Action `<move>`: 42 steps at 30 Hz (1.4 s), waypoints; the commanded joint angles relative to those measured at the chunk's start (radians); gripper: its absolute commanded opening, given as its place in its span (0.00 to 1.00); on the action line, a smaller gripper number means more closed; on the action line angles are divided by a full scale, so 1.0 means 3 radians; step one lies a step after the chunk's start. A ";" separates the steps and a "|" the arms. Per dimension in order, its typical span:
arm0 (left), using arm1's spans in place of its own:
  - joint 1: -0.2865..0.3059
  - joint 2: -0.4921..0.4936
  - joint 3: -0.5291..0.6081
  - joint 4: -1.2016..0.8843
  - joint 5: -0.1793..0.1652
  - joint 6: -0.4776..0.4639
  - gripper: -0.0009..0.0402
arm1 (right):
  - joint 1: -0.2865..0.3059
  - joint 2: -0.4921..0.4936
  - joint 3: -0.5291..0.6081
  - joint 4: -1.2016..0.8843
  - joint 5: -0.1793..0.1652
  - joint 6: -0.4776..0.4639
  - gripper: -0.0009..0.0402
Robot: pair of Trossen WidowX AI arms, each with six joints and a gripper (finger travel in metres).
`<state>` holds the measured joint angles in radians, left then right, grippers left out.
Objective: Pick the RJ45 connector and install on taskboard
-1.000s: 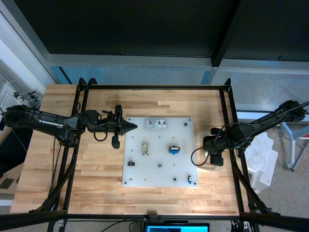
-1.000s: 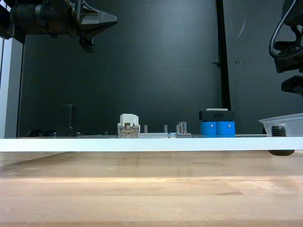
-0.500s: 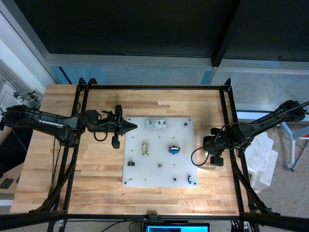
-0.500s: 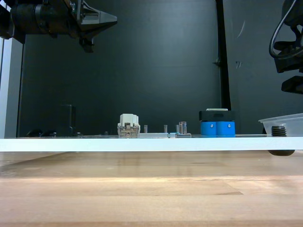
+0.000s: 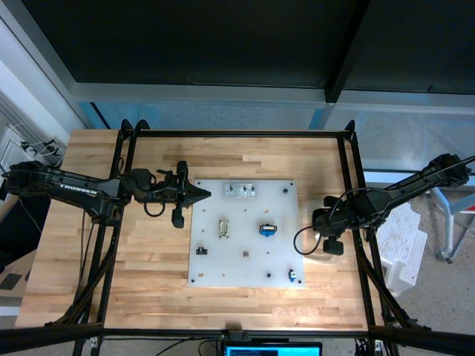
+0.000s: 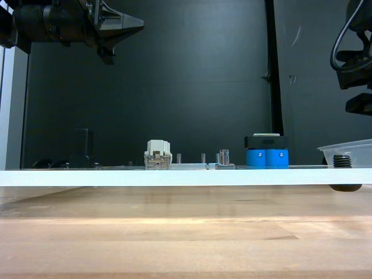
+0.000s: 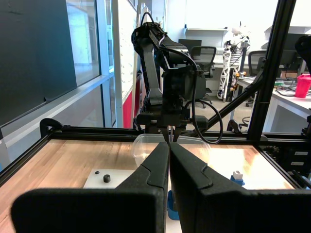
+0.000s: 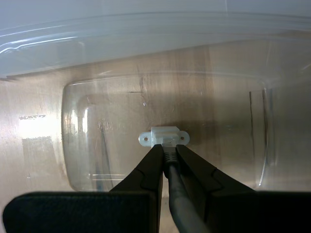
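- The left tool (image 5: 203, 194) hangs high over the taskboard's left edge, pointing inward. Its fingers (image 7: 160, 160) are pressed together on nothing. It looks parked there, leaving the board free for the other arm.
- The taskboard (image 5: 223, 268) lies flat in the middle of the bench (image 5: 111, 282). A beige fitting (image 5: 223, 228), a blue fitting (image 5: 267, 230) and a silver block (image 5: 241, 191) stand on it. I cannot tell which spot takes the plug.
- The clear tray (image 5: 320, 262) sits just off the board's right edge, near enough that parts are a short carry from it.
- The right tool (image 8: 167, 154) points down into that tray. Its fingers are clamped on the dark cable (image 8: 174, 194) just behind the RJ45 connector (image 8: 164, 138), so the pale plug end juts free past the fingertips. That grip suits pushing it into a socket.
- Judging from this, the pick is in hand and the install is not yet begun. Whether the connector has cleared the tray floor is unclear.
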<state>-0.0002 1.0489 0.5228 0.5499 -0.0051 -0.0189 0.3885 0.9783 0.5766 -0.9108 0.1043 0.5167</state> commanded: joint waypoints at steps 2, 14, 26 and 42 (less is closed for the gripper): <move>0.0001 0.0001 0.0000 0.0001 0.0001 0.0001 0.02 | 0.0001 0.0000 0.0011 0.0013 -0.0003 0.0013 0.03; 0.0000 0.0000 0.0000 0.0000 0.0001 0.0001 0.02 | 0.0008 -0.0008 0.0310 -0.0329 0.0001 0.0006 0.03; 0.0000 0.0000 0.0000 0.0001 0.0001 0.0001 0.02 | 0.0066 0.0004 0.0572 -0.0416 0.0000 0.0058 0.03; 0.0000 0.0000 0.0000 0.0001 0.0001 0.0001 0.02 | 0.0365 0.0680 0.1277 -0.0416 0.0000 0.0086 0.03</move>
<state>-0.0002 1.0489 0.5228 0.5499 -0.0048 -0.0189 0.4923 1.1648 0.9401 -1.0355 0.1043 0.5438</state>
